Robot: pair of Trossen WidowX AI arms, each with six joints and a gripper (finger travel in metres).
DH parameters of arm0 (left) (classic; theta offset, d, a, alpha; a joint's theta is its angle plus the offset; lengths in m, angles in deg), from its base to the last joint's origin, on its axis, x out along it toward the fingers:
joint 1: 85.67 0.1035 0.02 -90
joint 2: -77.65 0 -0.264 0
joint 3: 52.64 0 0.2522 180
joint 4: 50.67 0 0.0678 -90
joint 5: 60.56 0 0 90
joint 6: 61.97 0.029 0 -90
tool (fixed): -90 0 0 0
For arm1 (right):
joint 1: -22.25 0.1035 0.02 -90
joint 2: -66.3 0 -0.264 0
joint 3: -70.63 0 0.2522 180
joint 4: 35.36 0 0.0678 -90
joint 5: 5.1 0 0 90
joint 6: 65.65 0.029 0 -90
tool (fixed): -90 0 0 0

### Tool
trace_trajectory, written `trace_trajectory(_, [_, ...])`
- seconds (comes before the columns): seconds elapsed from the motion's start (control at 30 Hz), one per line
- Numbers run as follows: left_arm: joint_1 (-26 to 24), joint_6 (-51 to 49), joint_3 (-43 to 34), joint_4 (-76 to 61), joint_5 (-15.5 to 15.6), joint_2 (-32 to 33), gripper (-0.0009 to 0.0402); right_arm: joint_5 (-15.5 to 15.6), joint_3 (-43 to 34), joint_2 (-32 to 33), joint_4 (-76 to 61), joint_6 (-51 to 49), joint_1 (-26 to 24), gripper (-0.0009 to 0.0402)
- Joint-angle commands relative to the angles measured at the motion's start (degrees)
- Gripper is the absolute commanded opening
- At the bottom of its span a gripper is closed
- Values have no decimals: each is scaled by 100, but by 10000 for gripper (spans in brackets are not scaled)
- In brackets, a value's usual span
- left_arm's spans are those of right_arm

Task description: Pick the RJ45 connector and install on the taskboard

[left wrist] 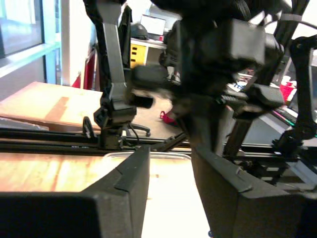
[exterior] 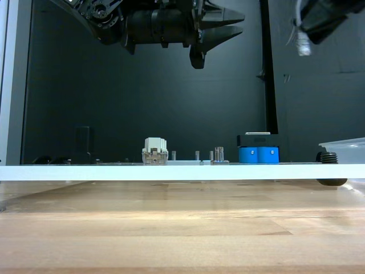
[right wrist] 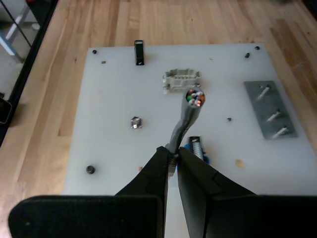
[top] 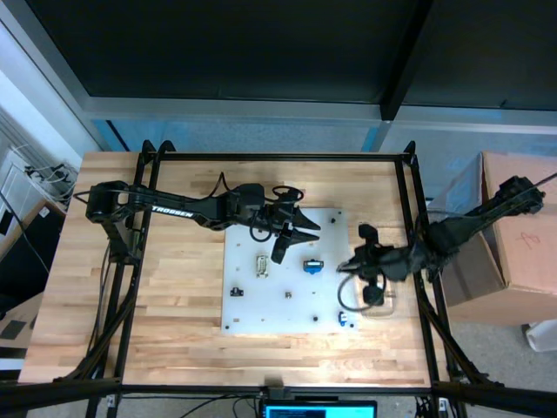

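Two aloft, low view: left gripper [exterior: 242, 23] over taskboard [exterior: 171, 172] w/ fingers [exterior: 222, 14] apart; right gripper [right wrist: 174, 151] clamped on RJ45 connector [exterior: 303, 44].

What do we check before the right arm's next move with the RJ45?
1. RJ45 in right gripper: ok, gripper shut on it, cable stub sticking out ahead.
2. RJ45 clear of board: ok, well above it in the low view.
3. Left gripper out of the path: cannot tell; it is open and hangs above the board's far half.
4. Seat picked out: cannot tell which fitting takes the RJ45.
5. Plug orientation: cannot tell.
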Motion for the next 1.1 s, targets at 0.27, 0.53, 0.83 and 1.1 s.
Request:
trace_trajectory(0.27, [2, 2, 2, 20, -2, -2, 61, -885, 894, 4, 1014, 643, 1335, 0])
trace_trajectory(0.53, [0, 2, 2, 20, -4, -2, 59, -1196, 1086, 223, 1154, 935, 2022, 0])
trace_trajectory(0.83, [0, 2, 2, 17, -2, -2, 58, -1224, 1067, 903, 1674, 911, 2201, 0])
trace_trajectory(1.1, [0, 2, 2, 20, -4, -2, 58, -1222, 1091, 938, 1679, 879, 2212, 0])
